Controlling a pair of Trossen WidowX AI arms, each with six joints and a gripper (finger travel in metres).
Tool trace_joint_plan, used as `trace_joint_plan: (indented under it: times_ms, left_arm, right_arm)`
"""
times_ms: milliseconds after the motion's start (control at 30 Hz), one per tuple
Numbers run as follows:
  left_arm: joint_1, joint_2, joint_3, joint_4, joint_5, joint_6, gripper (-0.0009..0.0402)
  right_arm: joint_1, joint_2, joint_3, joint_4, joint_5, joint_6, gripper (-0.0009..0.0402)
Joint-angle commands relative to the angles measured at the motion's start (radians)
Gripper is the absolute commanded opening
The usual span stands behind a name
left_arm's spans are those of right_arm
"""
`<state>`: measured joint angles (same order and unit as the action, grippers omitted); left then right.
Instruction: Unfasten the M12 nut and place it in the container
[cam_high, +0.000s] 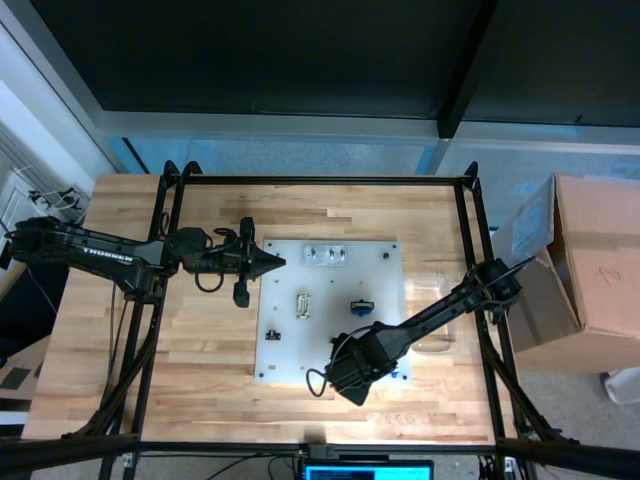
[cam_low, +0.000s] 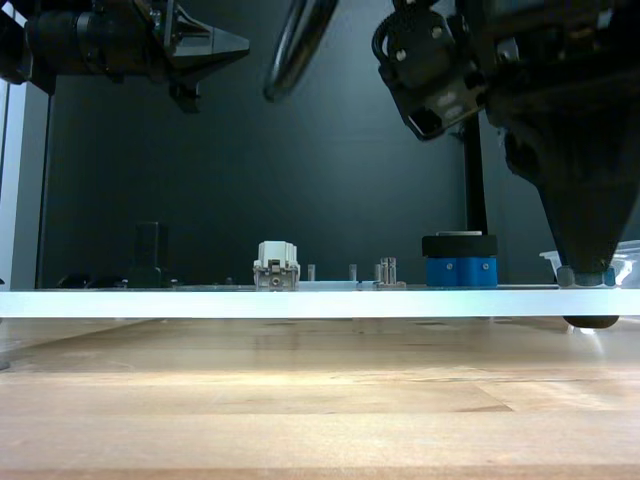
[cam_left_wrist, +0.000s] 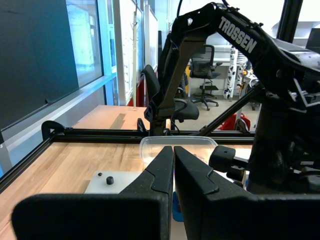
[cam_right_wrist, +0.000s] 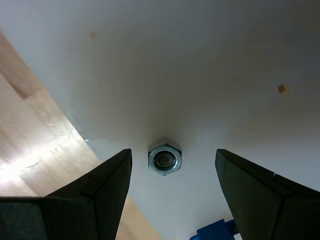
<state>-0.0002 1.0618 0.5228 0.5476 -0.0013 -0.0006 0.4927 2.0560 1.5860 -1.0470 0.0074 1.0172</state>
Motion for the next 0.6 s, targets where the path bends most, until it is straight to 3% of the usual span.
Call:
trace_joint_plan:
  times_ms: [33, 167, 600]
  left_arm:
    - [0.000, 0.000, 0.000, 0.001, 0.000, 0.000, 0.0000]
    - [0.000, 0.000, 0.000, 0.000, 0.000, 0.000, 0.0000]
    - [0.000, 0.000, 0.000, 0.000, 0.000, 0.000, 0.0000]
  right_arm:
    - [0.000, -0.001, -0.010, 0.021, 0.000, -0.002, 0.0233]
    - [-0.001, -0.001, -0.011, 0.021, 0.000, -0.003, 0.0211]
    - [-0.002, -0.001, -0.011, 0.026, 0.000, -0.004, 0.0084]
